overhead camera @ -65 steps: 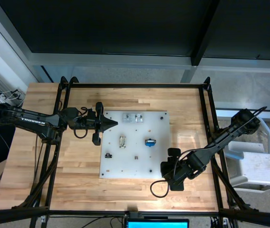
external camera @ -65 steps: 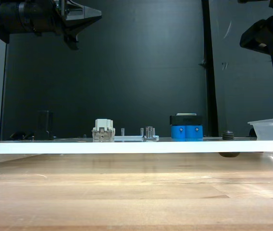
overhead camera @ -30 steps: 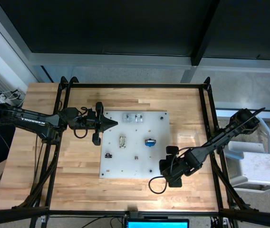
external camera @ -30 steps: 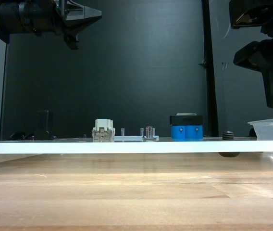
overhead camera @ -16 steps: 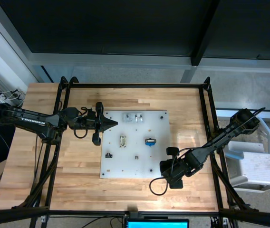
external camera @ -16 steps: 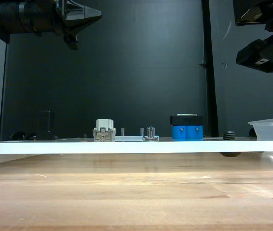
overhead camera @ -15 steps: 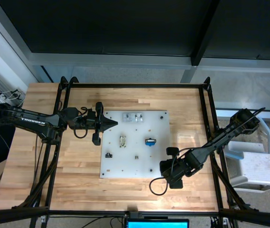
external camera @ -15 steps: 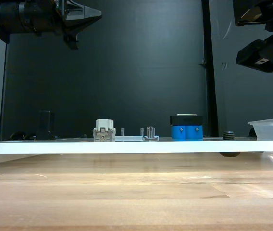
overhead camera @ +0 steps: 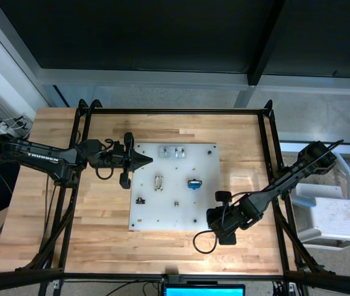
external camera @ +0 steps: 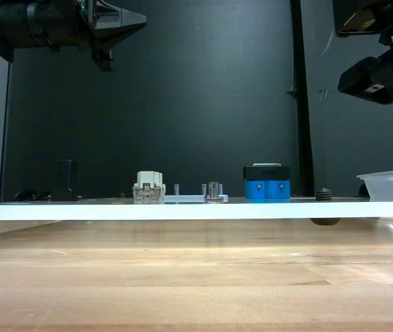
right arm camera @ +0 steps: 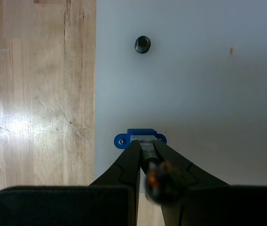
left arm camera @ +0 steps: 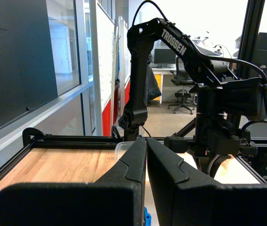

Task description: Remove the rj45 connector and place it in the container

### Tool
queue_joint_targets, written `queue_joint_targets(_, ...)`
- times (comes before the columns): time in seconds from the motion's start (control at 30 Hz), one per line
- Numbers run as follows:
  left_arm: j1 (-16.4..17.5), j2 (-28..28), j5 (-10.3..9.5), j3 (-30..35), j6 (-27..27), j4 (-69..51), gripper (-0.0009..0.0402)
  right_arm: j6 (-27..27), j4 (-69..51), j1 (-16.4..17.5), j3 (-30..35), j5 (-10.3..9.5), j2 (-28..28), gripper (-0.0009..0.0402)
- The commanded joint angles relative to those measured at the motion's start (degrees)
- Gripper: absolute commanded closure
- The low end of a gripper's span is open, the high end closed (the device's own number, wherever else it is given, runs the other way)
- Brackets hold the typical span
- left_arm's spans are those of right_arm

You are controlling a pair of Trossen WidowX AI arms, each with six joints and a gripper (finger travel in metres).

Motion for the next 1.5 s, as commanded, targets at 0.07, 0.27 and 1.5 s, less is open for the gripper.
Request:
queue_joint_targets(0.07,0.0,0.0,0.02,0.0,0.0,0.0,0.0392,0.0,-0.5,0.2,1.3,-0.59,-0.3,0.0393)
queue_joint_targets(0.27,0.0,0.0,0.02,0.0,0.0,0.0,0.0392,0.0,-3.8,0.3,3.5,-0.59,-1.3,0.0393)
queue_joint_targets(1.5,0.0,0.0,0.02,0.0,0.0,0.0,0.0392,3.2,-10.4,0.2,-7.0,-2.03,-19.9,0.0393)
